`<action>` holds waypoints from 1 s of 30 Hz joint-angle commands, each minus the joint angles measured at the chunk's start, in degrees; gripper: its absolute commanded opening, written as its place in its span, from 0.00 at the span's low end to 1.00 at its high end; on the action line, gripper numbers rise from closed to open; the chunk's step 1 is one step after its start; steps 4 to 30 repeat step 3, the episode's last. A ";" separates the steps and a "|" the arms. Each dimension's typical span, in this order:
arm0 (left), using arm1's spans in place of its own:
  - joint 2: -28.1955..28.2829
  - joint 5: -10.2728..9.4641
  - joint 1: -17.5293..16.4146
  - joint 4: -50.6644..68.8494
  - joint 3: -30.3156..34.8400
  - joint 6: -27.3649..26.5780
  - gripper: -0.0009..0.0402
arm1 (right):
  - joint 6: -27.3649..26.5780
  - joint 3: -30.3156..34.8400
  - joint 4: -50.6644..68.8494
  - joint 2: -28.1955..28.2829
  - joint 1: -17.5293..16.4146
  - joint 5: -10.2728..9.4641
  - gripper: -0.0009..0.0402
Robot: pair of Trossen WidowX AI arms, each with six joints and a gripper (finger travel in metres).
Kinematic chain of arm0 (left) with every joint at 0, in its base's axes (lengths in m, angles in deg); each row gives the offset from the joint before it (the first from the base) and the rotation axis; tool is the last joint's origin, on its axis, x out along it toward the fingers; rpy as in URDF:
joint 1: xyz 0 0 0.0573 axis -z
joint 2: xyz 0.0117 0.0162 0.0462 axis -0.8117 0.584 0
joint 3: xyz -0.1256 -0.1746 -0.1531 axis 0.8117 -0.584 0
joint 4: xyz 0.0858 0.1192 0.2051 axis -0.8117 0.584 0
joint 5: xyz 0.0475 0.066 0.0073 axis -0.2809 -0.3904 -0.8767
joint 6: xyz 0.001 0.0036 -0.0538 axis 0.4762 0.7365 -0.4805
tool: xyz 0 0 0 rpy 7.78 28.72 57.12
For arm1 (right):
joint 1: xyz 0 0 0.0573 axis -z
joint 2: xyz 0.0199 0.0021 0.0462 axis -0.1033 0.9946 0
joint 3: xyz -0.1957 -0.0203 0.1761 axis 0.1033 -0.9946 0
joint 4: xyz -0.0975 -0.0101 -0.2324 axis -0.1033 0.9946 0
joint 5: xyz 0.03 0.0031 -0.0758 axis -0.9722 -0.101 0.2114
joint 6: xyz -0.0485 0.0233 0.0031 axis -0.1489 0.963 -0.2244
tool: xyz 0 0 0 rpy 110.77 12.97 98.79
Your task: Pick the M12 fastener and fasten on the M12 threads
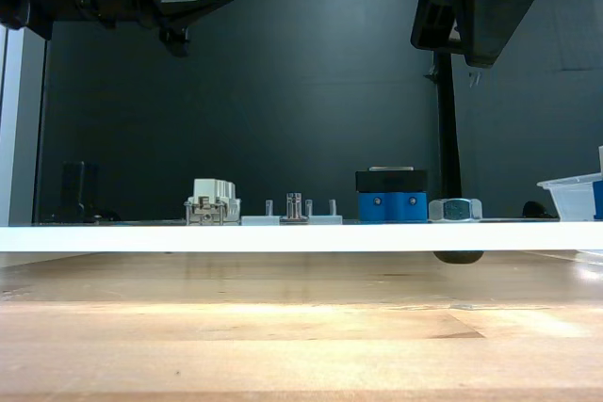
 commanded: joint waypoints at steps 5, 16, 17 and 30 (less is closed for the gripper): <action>0.00 0.02 -0.02 -0.02 0.00 0.00 0.02 | 0.04 -0.37 -0.02 0.02 0.00 0.07 0.02; 0.00 0.02 -0.02 -0.02 0.00 0.00 0.02 | 0.04 -0.37 -0.02 0.02 0.00 0.07 0.02; 0.00 0.02 -0.02 -0.02 0.00 0.00 0.02 | 0.04 -0.37 -0.02 0.02 0.00 0.07 0.02; 0.00 0.02 -0.02 -0.02 0.00 0.00 0.02 | 0.04 -0.37 -0.02 0.02 0.00 0.07 0.02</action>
